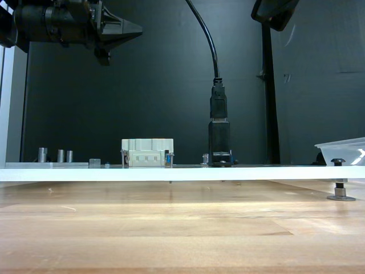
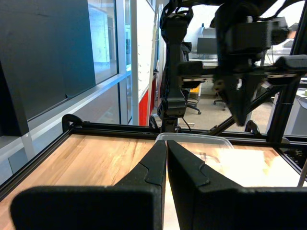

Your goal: Remove the USB connector from the USB hub and place in the container

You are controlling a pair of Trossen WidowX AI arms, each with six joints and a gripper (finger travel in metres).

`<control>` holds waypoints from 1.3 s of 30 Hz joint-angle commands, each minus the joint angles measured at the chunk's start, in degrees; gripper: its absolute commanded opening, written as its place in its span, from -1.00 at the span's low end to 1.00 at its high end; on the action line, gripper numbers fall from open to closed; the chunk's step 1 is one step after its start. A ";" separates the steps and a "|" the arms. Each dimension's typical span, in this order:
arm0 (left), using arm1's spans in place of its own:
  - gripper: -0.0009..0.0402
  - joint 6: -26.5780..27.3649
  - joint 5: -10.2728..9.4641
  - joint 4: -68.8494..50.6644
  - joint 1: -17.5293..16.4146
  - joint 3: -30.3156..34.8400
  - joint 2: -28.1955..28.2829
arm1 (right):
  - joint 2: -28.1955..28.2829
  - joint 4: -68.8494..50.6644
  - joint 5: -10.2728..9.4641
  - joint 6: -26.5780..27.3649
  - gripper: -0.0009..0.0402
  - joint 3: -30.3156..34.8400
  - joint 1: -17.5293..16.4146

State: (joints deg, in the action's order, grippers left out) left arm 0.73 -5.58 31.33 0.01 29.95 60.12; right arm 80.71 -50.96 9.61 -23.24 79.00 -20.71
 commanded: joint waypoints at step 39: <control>-0.95 -0.02 0.02 0.02 0.00 0.00 0.00 | 18.47 4.68 2.05 -4.31 -0.21 6.38 -4.68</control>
State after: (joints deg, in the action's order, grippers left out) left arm 0.73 -5.58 31.33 0.01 29.95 60.12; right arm 98.89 -46.54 11.57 -27.64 85.43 -25.41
